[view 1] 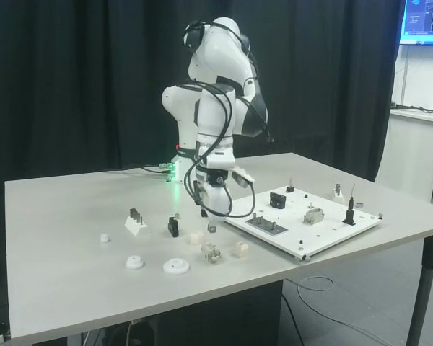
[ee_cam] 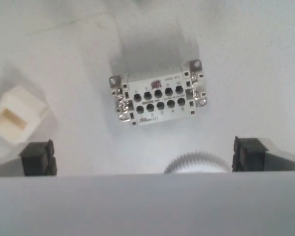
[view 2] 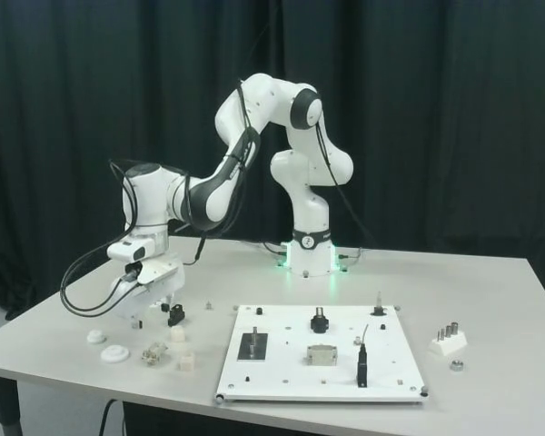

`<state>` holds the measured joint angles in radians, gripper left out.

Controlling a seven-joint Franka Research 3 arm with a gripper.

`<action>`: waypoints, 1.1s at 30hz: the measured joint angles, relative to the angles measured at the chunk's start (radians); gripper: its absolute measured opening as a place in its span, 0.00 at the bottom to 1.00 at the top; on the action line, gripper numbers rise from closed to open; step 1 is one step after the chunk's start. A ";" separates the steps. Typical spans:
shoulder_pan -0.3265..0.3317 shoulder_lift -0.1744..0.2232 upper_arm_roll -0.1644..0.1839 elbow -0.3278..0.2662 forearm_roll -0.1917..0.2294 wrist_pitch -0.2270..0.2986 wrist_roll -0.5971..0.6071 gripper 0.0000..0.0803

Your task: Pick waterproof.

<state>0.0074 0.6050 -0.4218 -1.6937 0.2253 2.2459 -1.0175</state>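
Observation:
The waterproof connector (ee_cam: pixel 157 98) is a small grey block with two rows of round black sockets and metal clips at its ends. It lies flat on the grey table near the front edge (view 1: pixel 211 253) (view 2: pixel 151 353). My gripper (ee_cam: pixel 142 156) hangs above and slightly behind it (view 1: pixel 208 222) (view 2: pixel 151 313), not touching it. The black fingertips (ee_cam: pixel 38 157) stand wide apart and open, with nothing between them.
A white cube with a recess (ee_cam: pixel 17 115) and a white ribbed disc (ee_cam: pixel 196 163) lie close to the connector. More white discs (view 1: pixel 176 267), a black part (view 1: pixel 172 227) and a white block with pins (view 1: pixel 136 223) sit nearby. The white assembly board (view 1: pixel 303 220) lies beside them.

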 joint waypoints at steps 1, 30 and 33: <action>0.001 -0.004 0.000 0.001 -0.004 -0.006 0.005 1.00; 0.014 -0.065 -0.001 0.026 -0.061 -0.107 0.315 1.00; 0.014 -0.065 -0.001 0.033 -0.061 -0.118 0.366 1.00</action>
<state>0.0216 0.5396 -0.4225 -1.6608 0.1643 2.1282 -0.6517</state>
